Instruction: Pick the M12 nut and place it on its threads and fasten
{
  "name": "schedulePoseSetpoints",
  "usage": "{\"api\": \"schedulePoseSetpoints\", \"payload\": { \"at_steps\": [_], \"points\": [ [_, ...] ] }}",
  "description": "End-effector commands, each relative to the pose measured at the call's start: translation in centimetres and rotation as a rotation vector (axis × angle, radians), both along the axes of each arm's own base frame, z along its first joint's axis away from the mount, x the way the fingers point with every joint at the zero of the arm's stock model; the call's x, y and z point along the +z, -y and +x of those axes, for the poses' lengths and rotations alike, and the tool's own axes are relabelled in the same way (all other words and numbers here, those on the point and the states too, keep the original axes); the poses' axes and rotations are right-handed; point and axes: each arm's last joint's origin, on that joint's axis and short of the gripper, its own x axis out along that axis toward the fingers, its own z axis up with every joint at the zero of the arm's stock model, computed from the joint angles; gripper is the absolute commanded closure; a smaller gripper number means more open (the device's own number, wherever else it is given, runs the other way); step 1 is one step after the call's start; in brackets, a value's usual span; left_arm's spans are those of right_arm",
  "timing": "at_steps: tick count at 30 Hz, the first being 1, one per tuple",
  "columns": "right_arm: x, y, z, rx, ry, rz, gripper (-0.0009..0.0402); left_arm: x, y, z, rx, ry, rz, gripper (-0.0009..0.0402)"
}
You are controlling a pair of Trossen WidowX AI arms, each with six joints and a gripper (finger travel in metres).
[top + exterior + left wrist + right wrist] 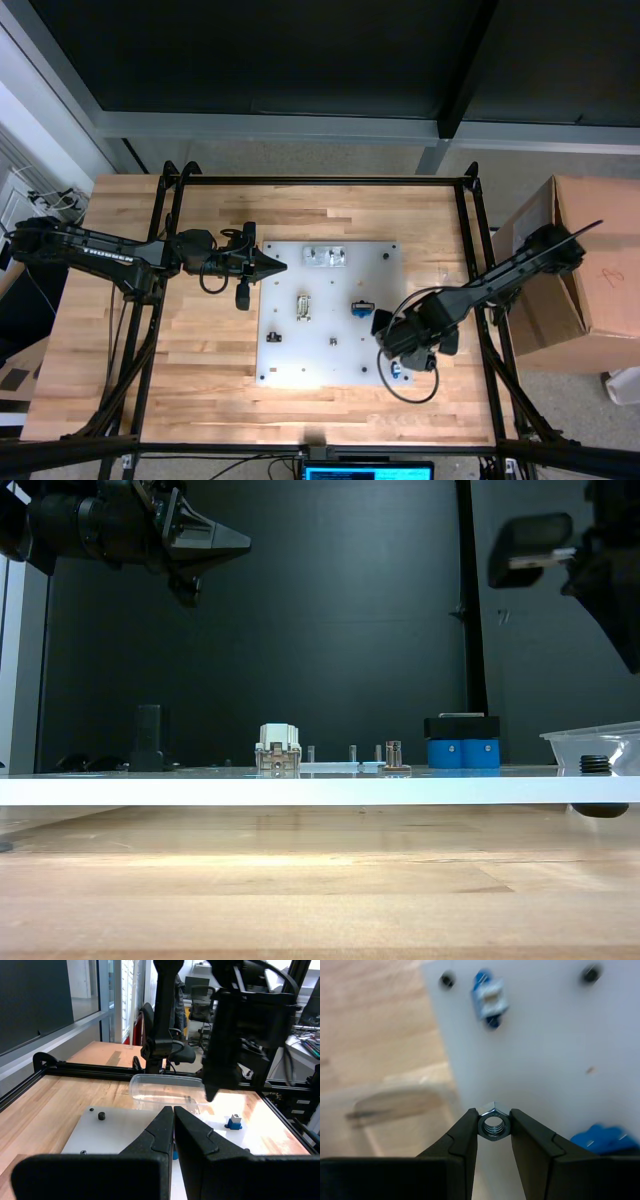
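Nut [493, 1126] is clamped by its flats in the right gripper's [493, 1113] fingers, clear above the board [300, 365] at the lower right of the high view. Its bore faces along the gripper, which likely suits lowering it over the thread. Stud [596, 765], at the lower right of the low view before the tray [600, 738], shows bare ribs, so nothing is seated. Left gripper [275, 266] hangs high by the board's left edge, fingers pressed together on nothing, probably parked out of the way.
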Motion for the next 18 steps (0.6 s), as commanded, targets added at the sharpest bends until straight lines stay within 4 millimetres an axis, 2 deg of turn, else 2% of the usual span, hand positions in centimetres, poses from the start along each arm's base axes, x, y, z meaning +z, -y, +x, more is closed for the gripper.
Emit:
{"api": "schedulePoseSetpoints", "payload": {
  "at_steps": [1, 10, 18],
  "points": [
    [0.0, -1.4, 1.6, 0.016, 0.007, 0.003, 0.0393, 0.0, 0.0, 0.0, 0.0, 0.0, 0.0, 0.0393],
    [-0.6, -4.8, 5.9, 0.07, 0.02, 0.008, 0.0393, 0.0, 0.0, 0.0, 0.0, 0.0, 0.0, 0.0393],
    [-0.9, -6.2, 8.1, 0.072, 0.03, 0.011, 0.0394, 0.0, 0.0, 0.0, 0.0, 0.001, 0.0, 0.0393]
  ]
}}
